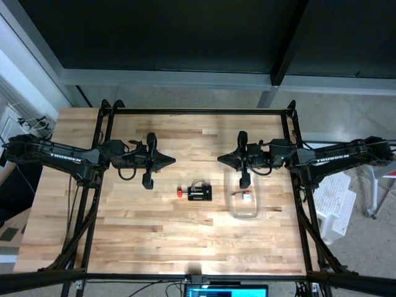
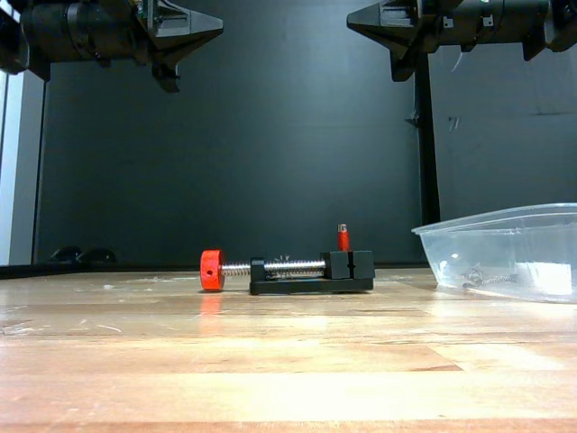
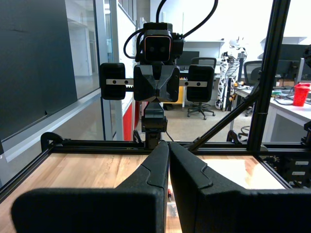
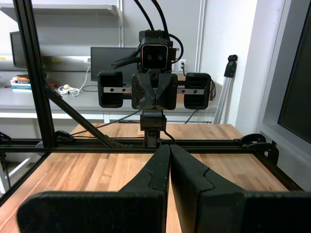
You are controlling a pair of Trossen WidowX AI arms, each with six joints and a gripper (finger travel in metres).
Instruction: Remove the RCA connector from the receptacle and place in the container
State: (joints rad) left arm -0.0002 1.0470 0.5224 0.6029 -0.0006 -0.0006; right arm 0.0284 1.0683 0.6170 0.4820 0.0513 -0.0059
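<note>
Receptacle point(image 2: 311, 271), RCA connector point(image 2: 343, 237) prob. seated; left gripper point(image 1: 172, 161), right gripper point(image 1: 220, 159) closed aloft.

The table point(image 1: 154, 235) is pale butcher-block wood with a black frame point(image 1: 198, 111) along its edges. Directly on it lie the receptacle point(image 1: 199, 193), near the middle, and the container point(image 1: 245, 216), near its right side but apart.
</note>
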